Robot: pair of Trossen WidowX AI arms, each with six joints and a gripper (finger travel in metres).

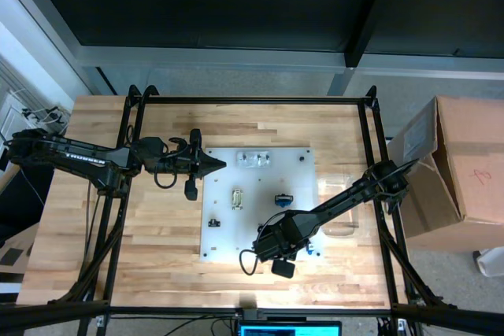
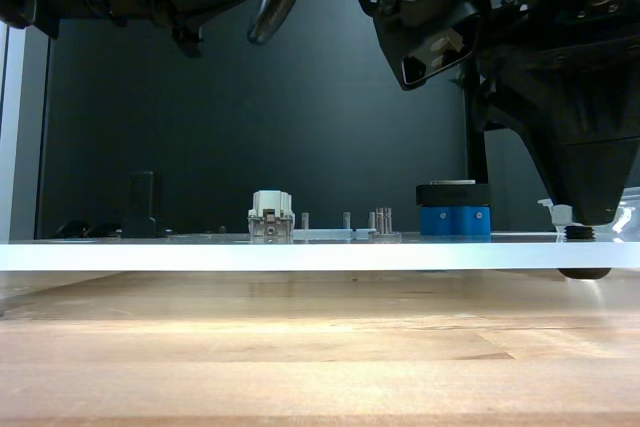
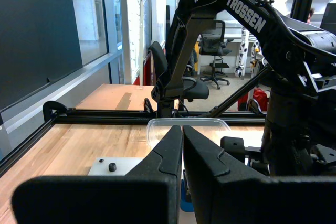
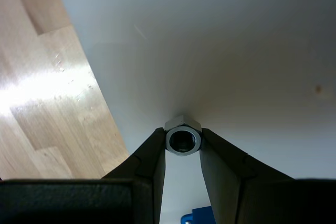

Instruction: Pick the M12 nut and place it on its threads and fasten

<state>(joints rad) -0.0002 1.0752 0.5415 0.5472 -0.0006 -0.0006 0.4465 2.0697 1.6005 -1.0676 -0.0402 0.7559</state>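
Right wrist view: right jaws clamp the silver M12 nut (image 4: 183,139) just above the white board (image 4: 236,51).
Seating on its stud (image 2: 578,233) unclear; it should stay square while turning. Left jaws, together, hover over the board's far left edge.

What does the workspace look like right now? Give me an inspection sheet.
Surface: wooden table carrying the white board.
Job's things: silver nut held low over the board's near right part; black stud directly beneath the fingertips; on its stud or not, cannot tell.
Clutter: clear tray, blue block, white connector.
Grippers: right gripper shut on the nut; left gripper shut, raised over the board's far left edge.
Cables: black loop by the right wrist.
Surroundings: cardboard box right of the table.
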